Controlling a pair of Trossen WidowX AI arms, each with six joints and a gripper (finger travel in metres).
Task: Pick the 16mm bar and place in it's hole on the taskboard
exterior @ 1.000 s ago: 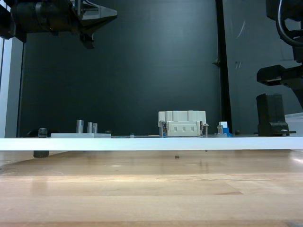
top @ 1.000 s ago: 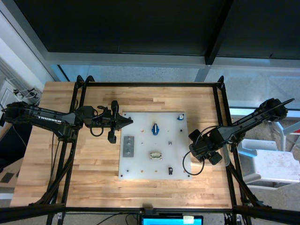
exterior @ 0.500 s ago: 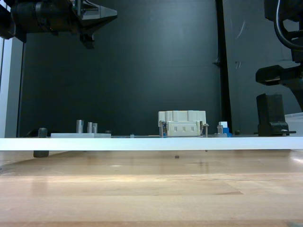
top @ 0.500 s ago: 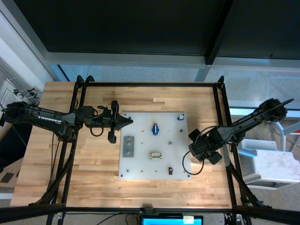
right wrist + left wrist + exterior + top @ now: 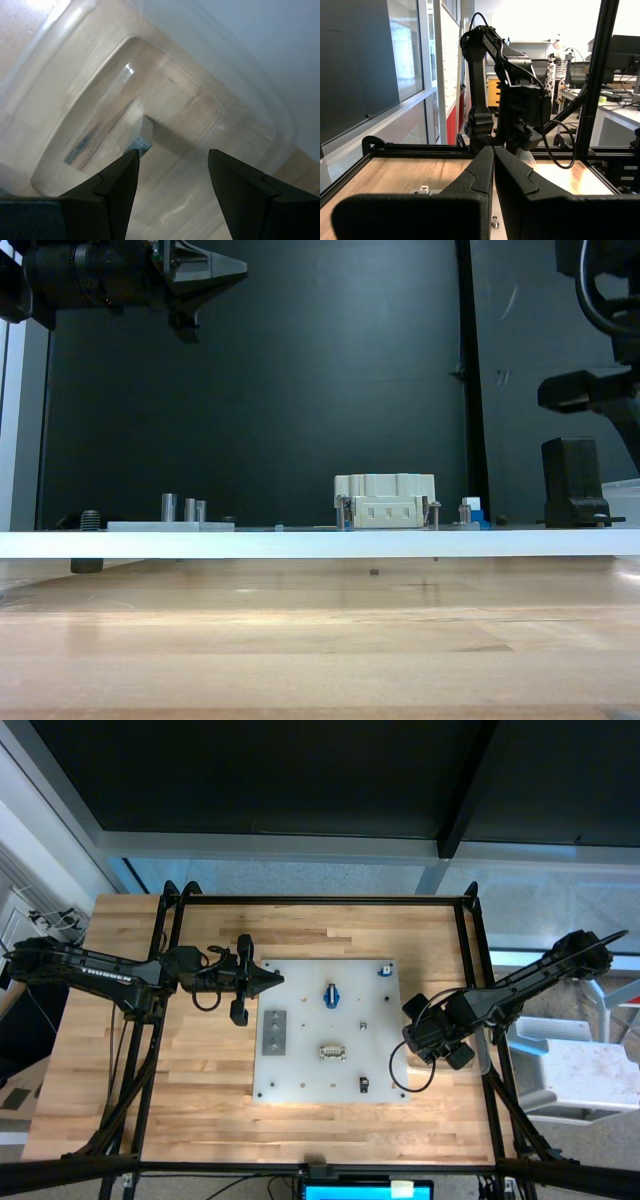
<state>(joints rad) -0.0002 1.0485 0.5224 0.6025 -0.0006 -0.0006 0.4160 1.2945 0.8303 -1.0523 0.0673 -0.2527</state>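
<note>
Now the right hand (image 5: 171, 156), fingers spread, hangs over a clear bin (image 5: 55, 130) at the counter's (image 5: 200, 1090) right edge. What seems to be the bar (image 5: 142, 135) lies free inside. The left hand (image 5: 493, 150), pressed together, hovers above the board's (image 5: 300, 1075) left edge.

Both arms are matte black, with blocky joints. My left arm (image 5: 90, 970) is long and slim with white lettering (image 5: 100, 976) along the link and a black left cable loop (image 5: 206, 1001) by the wrist. My left tool (image 5: 493, 150) has two black wedge-shaped fingers. My right arm (image 5: 540, 972) is the same black, with a right cable loop (image 5: 408, 1072). My right tool (image 5: 172, 155) has black, angular, flat-faced fingers.
</note>
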